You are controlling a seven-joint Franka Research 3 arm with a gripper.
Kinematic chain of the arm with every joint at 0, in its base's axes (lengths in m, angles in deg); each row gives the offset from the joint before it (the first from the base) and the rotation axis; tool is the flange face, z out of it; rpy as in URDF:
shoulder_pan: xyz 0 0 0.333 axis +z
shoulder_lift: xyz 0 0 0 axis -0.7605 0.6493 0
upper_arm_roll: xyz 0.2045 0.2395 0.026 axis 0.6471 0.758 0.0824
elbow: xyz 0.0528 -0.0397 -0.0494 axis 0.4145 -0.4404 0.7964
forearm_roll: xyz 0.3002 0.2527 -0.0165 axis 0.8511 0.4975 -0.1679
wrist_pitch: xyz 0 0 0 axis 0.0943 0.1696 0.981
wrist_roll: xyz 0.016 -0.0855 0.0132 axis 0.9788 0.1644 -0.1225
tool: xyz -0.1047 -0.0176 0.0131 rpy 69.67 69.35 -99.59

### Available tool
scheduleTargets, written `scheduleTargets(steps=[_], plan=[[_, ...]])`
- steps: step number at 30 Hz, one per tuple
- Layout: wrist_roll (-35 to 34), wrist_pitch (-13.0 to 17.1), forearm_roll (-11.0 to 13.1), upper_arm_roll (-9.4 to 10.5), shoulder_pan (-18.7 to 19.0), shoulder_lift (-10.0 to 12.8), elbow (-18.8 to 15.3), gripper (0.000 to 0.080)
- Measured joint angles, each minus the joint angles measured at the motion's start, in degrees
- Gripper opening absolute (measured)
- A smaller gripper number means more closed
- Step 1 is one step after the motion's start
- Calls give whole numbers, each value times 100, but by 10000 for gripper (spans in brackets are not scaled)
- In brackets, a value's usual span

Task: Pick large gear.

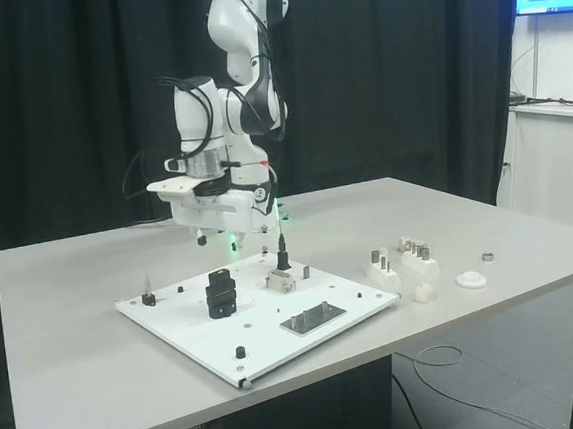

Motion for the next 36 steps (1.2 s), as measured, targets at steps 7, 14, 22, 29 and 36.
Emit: scheduleTargets(steps=[7,14,22,29,36], plan=[[23,-14,-104,0,9,-53,0,800],[38,-28,-135,1,42,-87,0,800],[38,-39,-162,1,96,-114,0,800],[38,-45,-177,1,108,-127,0,800],[72,-46,-184,3,115,-140,0,800]])
